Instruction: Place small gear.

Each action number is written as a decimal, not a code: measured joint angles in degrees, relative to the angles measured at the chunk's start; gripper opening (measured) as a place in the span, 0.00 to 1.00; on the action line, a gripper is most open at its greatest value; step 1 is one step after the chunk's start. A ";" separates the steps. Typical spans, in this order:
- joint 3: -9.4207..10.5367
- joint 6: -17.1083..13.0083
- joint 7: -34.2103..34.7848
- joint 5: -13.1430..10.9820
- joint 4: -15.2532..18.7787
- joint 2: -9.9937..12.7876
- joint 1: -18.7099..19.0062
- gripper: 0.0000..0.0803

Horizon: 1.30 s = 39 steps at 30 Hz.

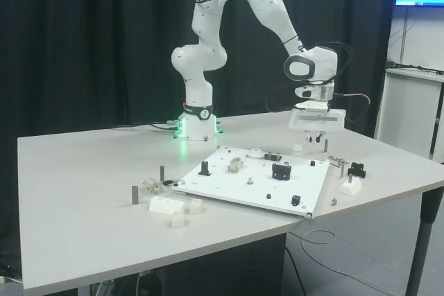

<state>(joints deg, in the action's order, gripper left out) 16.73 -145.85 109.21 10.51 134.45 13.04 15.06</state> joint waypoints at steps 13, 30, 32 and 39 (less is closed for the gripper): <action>-0.06 -0.02 -0.39 0.17 -0.01 0.00 -0.07 0.25; -0.12 -0.95 -1.27 1.48 -0.01 0.39 -0.10 0.86; -0.14 -1.02 -1.29 1.48 -0.01 0.45 -0.12 0.98; -0.17 -1.30 -1.34 1.49 -0.01 0.63 -0.36 0.98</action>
<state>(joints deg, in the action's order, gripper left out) 16.56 -147.14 107.87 12.00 134.44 13.68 14.70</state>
